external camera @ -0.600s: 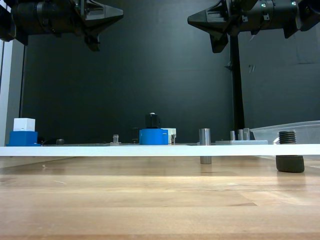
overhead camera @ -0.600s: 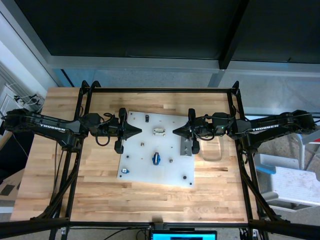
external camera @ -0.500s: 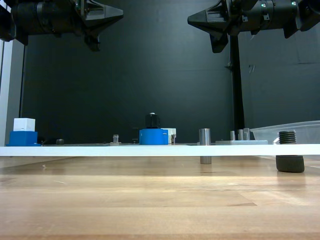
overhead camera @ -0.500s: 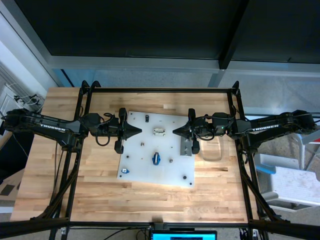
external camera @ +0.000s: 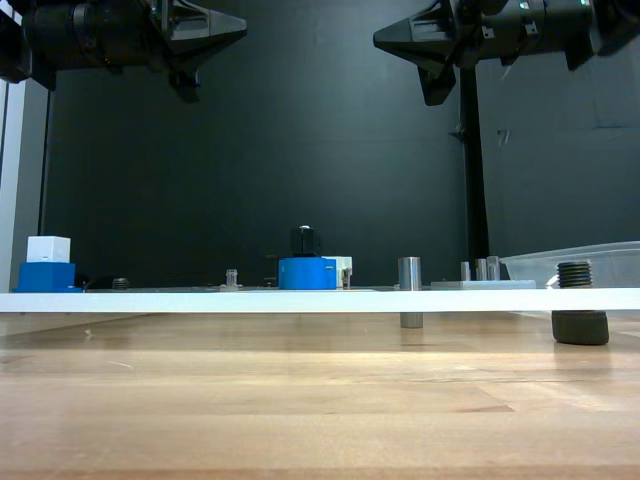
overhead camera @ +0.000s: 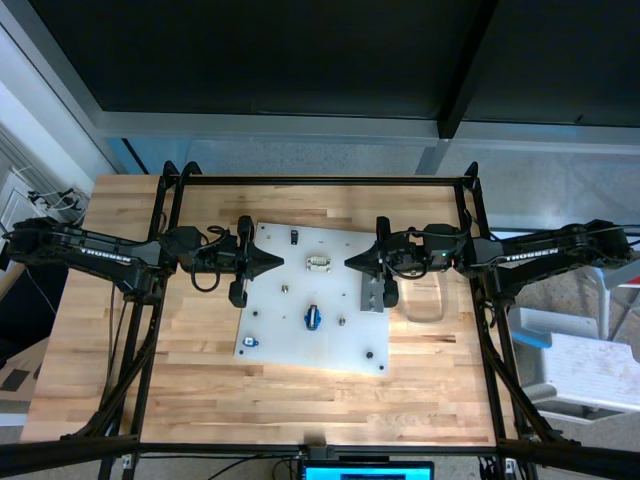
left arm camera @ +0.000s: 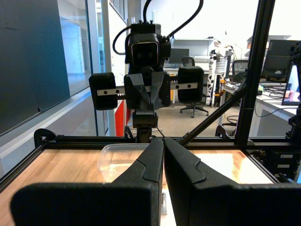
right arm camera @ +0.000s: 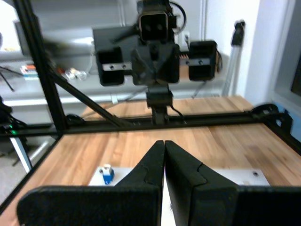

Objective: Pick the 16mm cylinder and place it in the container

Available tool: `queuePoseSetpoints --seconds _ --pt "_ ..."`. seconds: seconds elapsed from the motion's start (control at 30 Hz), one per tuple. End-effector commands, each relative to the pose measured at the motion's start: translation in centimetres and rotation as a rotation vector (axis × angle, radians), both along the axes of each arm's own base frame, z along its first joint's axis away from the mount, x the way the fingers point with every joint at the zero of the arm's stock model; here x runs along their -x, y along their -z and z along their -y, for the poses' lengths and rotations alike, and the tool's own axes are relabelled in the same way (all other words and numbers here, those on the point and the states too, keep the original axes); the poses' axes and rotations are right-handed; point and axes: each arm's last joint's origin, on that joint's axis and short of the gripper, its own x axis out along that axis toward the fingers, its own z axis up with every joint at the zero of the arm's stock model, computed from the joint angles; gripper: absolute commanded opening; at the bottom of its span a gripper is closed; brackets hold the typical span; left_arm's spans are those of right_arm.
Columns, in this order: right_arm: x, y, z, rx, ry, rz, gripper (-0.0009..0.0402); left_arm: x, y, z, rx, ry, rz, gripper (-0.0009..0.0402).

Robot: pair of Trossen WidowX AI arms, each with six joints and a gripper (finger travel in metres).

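The 16mm cylinder (overhead camera: 343, 321) is a small silvery peg standing upright on the white board (overhead camera: 275, 335); in the low view the cylinder (external camera: 409, 275) pokes through the board. The container (overhead camera: 424, 300) is a clear tray off the board's right edge; the container (left arm camera: 117, 157) also shows in the left wrist view. My left gripper (overhead camera: 283, 261) hangs shut high over the board's left part, holding nothing. My right gripper (overhead camera: 347, 262) faces it, shut and empty, high above and behind the cylinder. Both tips, left gripper (external camera: 243, 28) and right gripper (external camera: 377, 40), sit far above the board.
A grey metal block (overhead camera: 371, 292) with thin pegs lies between the cylinder and the container. A blue fitting (overhead camera: 312, 317), a black knob (overhead camera: 371, 353), a small blue piece (overhead camera: 249, 340) and a white connector (overhead camera: 318, 263) stand on the board. A black frame (overhead camera: 320, 181) rings the table.
The right gripper has edged very slightly toward the left. The left arm and the objects on the board have not moved.
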Motion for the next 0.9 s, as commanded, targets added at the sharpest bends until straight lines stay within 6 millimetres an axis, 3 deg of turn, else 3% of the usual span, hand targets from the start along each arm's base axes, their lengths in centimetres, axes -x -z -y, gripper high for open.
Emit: queuePoseSetpoints --seconds 0.03,0.53,0.9 --pt "-0.2 -1.1 0.0 0.000 0.021 -0.100 0.0000 0.0 0.0 0.0 0.000 0.000 0.000 0.0000" --pt "-1.6 -6.8 -0.1 0.006 0.022 -0.663 0.0000 0.0 0.0 0.0 0.000 0.000 0.000 0.0000" --pt "-4.7 -8.1 -0.2 0.025 0.018 -1.016 0.0000 0.0 0.0 0.0 0.000 0.000 0.000 0.0000"
